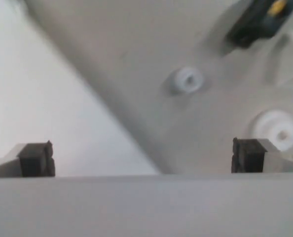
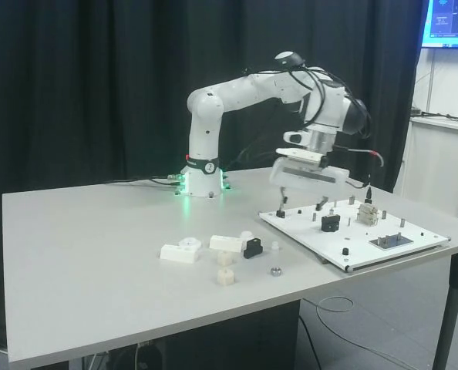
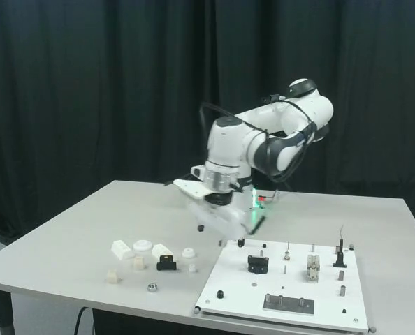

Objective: Remove waterproof.

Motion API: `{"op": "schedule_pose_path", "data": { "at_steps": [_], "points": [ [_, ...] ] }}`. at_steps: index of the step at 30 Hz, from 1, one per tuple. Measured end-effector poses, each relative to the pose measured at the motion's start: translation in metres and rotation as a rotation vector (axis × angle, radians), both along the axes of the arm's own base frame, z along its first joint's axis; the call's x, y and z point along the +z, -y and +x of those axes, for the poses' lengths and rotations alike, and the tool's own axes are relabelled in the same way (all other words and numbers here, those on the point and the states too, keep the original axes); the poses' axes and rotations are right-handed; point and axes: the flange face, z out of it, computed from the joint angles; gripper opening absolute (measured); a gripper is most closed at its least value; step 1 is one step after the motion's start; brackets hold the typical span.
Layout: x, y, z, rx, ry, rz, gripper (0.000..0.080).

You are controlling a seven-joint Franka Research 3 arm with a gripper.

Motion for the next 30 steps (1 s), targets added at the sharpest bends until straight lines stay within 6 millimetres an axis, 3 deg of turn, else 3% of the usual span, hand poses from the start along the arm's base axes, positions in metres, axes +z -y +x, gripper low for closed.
{"op": "schedule_pose_path", "data": {
  "at_steps": [22, 30],
  "points": [
    [0.009, -0.165, -0.024, 0.282, 0.04, 0.072, 0.08],
    [0.017, -0.215, -0.025, 0.378, 0.061, 0.092, 0.08]
  ]
}}
